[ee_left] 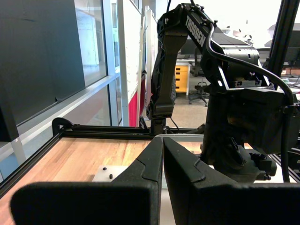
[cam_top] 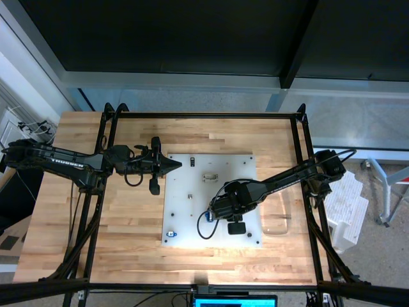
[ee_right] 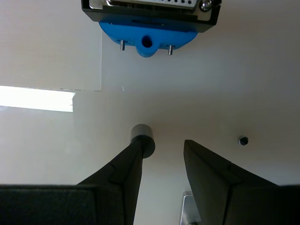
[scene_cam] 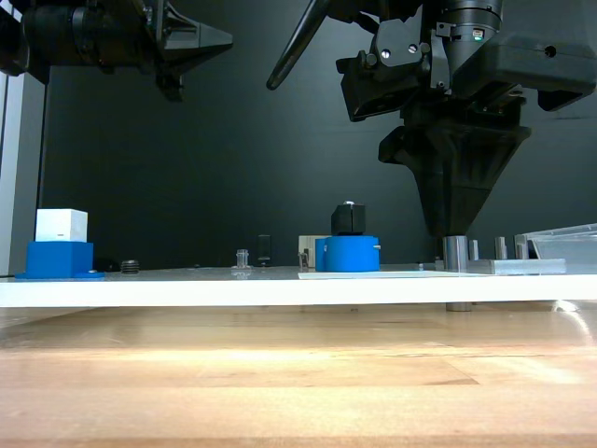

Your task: Remove the 16mm cylinder and place in the container

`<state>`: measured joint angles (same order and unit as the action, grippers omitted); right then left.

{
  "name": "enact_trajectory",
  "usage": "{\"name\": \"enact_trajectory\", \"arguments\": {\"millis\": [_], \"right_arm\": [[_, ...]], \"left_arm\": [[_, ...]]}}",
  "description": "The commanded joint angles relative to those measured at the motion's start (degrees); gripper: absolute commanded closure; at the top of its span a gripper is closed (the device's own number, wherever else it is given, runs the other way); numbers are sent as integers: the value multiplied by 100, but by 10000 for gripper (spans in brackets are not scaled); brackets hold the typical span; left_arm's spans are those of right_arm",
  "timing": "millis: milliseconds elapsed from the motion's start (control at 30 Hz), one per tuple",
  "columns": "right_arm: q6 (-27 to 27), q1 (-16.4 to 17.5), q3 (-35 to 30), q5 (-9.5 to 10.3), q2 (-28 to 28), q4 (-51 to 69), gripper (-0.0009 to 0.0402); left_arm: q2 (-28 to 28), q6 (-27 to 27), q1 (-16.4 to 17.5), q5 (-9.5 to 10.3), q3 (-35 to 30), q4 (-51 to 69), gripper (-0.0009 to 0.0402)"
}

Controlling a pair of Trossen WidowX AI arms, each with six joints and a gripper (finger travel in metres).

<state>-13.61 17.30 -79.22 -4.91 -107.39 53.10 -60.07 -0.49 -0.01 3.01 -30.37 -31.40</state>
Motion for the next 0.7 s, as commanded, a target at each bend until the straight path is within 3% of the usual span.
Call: {"name": "enact_trajectory", "arguments": {"millis": [33,333,700], "right_arm": [[-7,0,22,-2,-11,-72,271],[-4,-2,37,-4,-11,-133,295],[-72,-2,37,-2,-11,-127,370]], "left_arm": [[-2,-2,0,0,0,0,393],[-2,-2,0,0,0,-2,393],[-2,-2,0,0,0,-2,393]]}}
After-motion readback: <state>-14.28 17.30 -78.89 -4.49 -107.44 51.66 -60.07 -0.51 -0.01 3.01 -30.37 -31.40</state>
